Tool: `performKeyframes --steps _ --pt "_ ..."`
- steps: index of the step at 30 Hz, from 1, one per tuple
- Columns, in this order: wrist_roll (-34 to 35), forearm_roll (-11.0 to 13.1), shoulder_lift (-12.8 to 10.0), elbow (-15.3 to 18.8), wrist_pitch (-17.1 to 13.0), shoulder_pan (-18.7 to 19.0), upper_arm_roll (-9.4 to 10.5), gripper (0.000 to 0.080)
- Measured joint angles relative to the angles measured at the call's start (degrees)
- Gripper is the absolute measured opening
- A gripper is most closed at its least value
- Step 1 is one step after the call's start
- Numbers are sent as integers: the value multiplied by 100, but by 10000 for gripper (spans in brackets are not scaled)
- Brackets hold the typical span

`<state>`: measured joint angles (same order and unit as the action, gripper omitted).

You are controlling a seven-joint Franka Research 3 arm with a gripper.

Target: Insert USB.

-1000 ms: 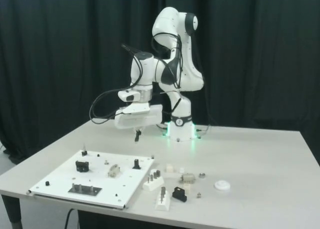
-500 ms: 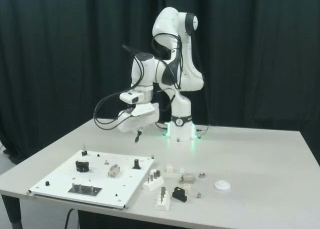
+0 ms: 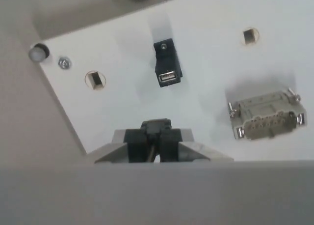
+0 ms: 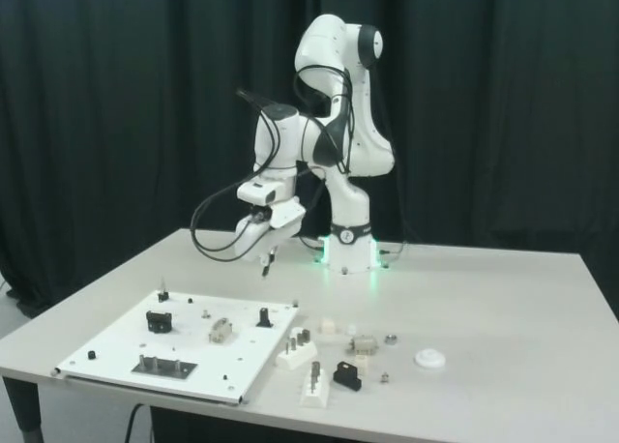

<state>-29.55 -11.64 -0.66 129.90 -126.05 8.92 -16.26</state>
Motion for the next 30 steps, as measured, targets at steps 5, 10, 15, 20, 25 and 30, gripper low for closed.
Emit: performKeyframes --steps 5,10,15,20,25,30 --pt "-449 18 0 0 33 0 0 47" --pt "-829 65 0 0 50 -1 -1 47" --pt "-1395 264 -6 0 65 -8 -16 47" --pt "-1858 524 -23 0 66 -20 -66 47" --pt "-2186 760 -39 -1 65 -21 -148 47" --pt "-2294 992 -44 -5 65 -21 -245 47"
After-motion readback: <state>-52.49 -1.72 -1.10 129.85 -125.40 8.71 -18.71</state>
